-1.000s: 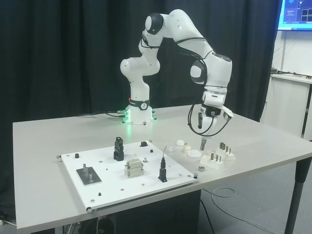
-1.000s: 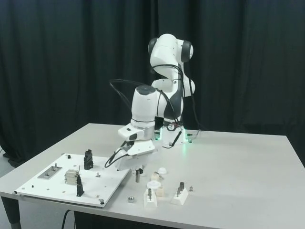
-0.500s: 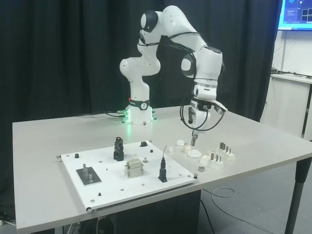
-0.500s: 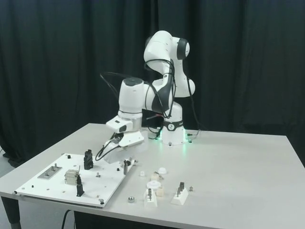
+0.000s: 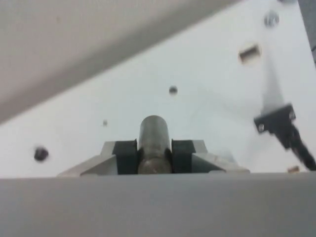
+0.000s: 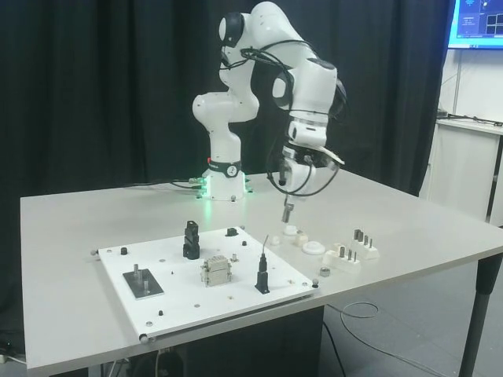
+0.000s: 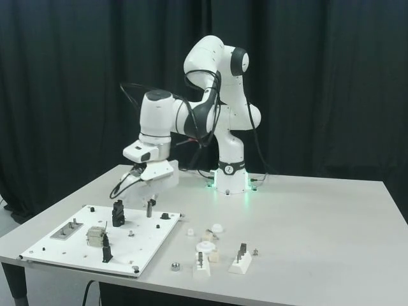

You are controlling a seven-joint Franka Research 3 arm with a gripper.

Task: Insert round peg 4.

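Note:
In the wrist view a grey round peg point(image 5: 154, 140) stands upright between the black pads point(image 5: 126, 157) of my gripper point(image 5: 154, 158), which is shut on it. Below it lies the white board point(image 5: 207, 98) with small holes point(image 5: 173, 90). In the first room view the gripper point(image 6: 288, 203) hangs above the board's point(image 6: 228, 294) far right corner, and the peg point(image 6: 288, 210) points down, well clear of the surface. The second room view shows the gripper point(image 7: 149, 201) and peg point(image 7: 149, 209) over the far edge of the board point(image 7: 137, 245).
On the board stand a black block point(image 6: 190, 239), a grey plate with pins point(image 6: 141, 281), a connector point(image 6: 214, 269) and a black upright probe point(image 6: 262, 279). To the right of the board are white peg holders point(image 6: 354, 251), white discs point(image 6: 313, 247) and a nut point(image 6: 323, 272).
The arm has swung away from the white peg holders toward the board and risen, carrying the peg with it. Everything on the table has stayed put.

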